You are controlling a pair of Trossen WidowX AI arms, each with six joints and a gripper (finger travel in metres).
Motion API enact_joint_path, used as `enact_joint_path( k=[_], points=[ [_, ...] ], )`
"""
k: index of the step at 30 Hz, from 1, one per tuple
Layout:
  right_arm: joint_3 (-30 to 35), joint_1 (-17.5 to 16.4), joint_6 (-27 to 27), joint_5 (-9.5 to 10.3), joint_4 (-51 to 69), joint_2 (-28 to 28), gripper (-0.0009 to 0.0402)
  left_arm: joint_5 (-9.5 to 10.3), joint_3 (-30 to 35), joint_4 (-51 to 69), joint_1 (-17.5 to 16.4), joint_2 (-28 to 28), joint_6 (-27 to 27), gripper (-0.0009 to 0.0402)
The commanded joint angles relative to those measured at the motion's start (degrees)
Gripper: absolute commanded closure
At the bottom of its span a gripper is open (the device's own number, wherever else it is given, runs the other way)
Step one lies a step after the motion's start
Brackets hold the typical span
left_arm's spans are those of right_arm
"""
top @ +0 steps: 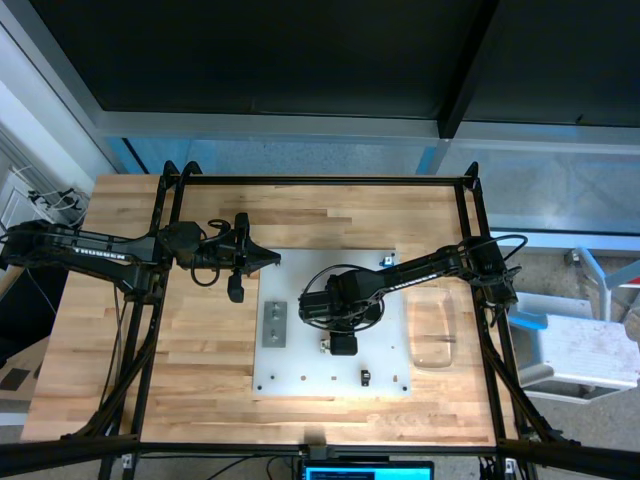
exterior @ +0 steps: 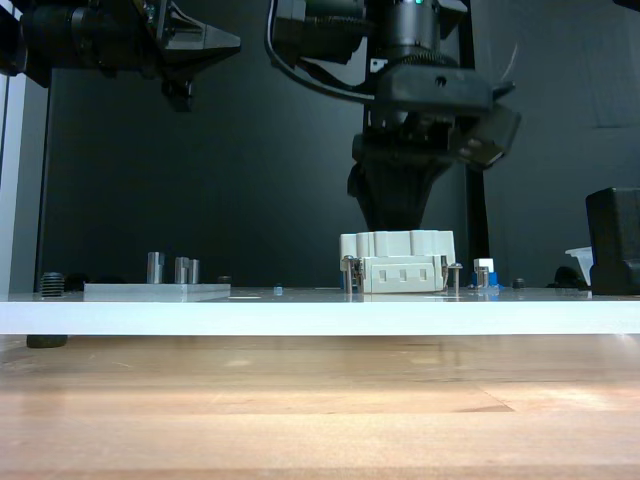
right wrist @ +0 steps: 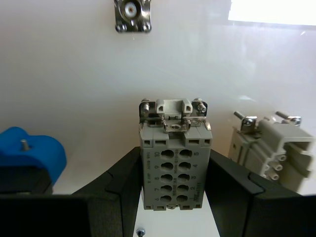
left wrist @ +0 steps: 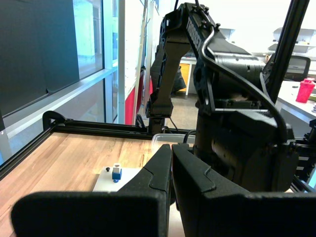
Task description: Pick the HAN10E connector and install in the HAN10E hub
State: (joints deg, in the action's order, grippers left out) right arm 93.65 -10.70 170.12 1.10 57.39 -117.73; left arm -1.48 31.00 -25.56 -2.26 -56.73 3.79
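Connector (right wrist: 174,173) pinched on its long sides by right gripper (top: 339,346) mid-frame in high view, hub (right wrist: 276,148) just beside: best to lift clear, square connector over hub, press straight down, no tilt; left gripper (top: 265,259) hangs closed and empty, left of centre.
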Motion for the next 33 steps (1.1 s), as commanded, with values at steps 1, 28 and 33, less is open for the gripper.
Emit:
enact_joint_path(
  k=[1, 28, 33],
  points=[
    [1.4, -0.1, -0.1, -0.66, 0.9, 0.3, 0.0385, 0.00, 0.0, 0.0, 0.0, 0.0, 0.0, 0.0393],
    [6.3, -4.5, -3.9, -3.30, 4.9, 2.8, 0.0384, 0.00, 0.0, 0.0, 0.0, 0.0, 0.0, 0.0393],
    [9.5, -5.5, -4.6, -3.50, 7.0, 0.0, 0.0384, 0.00, 0.0, 0.1, 0.0, 0.0, 0.0, 0.0393]
  ],
)
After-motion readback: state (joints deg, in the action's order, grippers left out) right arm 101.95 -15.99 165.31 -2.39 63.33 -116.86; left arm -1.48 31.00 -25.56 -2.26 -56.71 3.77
